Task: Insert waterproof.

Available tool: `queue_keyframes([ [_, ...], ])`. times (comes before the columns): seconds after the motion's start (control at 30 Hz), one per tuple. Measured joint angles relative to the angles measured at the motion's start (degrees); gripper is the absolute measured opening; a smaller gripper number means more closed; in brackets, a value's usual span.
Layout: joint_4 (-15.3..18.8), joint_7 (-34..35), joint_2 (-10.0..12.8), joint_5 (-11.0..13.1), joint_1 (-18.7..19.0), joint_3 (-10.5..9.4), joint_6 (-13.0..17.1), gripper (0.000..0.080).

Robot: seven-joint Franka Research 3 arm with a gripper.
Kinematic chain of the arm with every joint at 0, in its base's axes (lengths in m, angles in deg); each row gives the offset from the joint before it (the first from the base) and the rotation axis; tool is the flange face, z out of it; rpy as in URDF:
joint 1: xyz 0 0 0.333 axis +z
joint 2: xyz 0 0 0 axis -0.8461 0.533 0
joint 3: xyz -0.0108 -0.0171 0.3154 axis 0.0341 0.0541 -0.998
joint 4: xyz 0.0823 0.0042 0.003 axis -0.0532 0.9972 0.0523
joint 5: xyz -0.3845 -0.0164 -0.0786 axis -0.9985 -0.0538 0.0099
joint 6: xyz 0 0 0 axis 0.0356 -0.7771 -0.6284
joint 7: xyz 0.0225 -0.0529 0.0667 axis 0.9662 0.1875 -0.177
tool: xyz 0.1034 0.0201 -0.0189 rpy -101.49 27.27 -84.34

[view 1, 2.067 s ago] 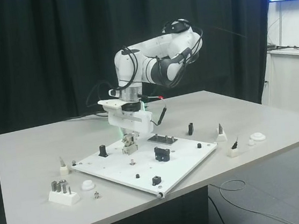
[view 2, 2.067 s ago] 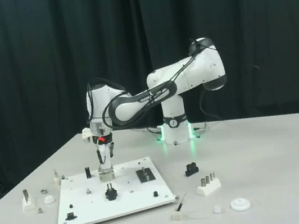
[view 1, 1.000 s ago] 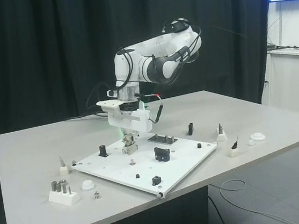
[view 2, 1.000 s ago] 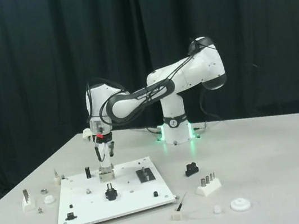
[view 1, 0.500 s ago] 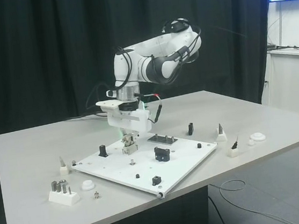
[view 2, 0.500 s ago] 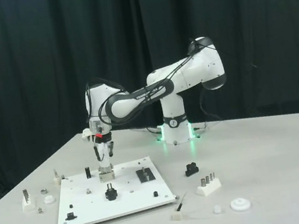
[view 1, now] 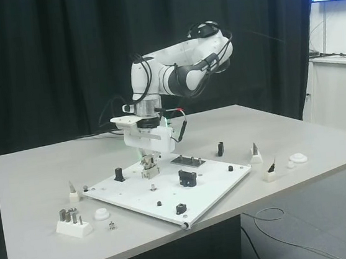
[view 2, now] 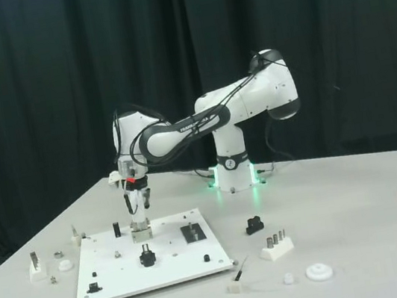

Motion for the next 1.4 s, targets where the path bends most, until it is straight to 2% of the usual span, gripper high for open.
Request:
queue_keyframes([
  [0.57, -0.6, 0.0, 0.0, -0.2, -0.1, -0.15, -0.1, 0.0311],
  [0.77, -0.7, 0.0, 0.0, -1.0, -0.3, -0.1, -0.2, 0.0311],
  [1.4, -1.3, -0.6, 0.0, -1.7, -1.3, 0.27, -2.3, 0.0311],
])
